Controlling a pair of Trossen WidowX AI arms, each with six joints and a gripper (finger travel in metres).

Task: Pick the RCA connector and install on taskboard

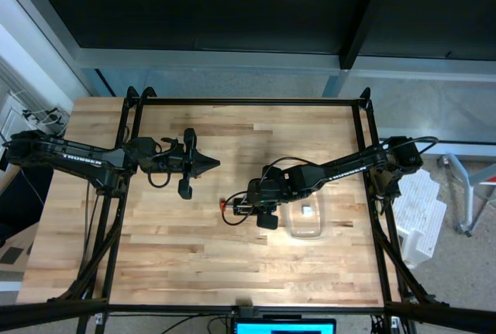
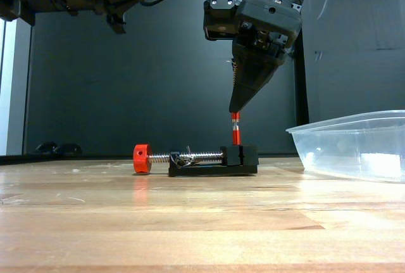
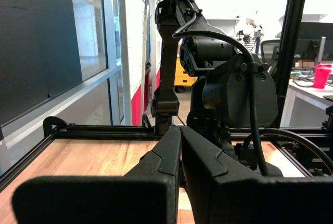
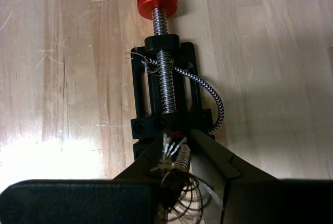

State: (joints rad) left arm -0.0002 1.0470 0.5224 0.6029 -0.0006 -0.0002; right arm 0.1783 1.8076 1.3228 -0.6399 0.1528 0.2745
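The right gripper (image 2: 235, 108), fingers pinched on the connector (image 2: 235, 132), holds it upright with its tip at the taskboard (image 2: 212, 162) block, so picking looks done and seating is left, while the left gripper (image 1: 214, 163) hangs well apart, empty, its fingers closed together.

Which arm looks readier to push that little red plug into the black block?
Right. The right gripper pinches the slim red RCA connector upright, right above the small black taskboard block. The left gripper hangs shut, well away to the side.
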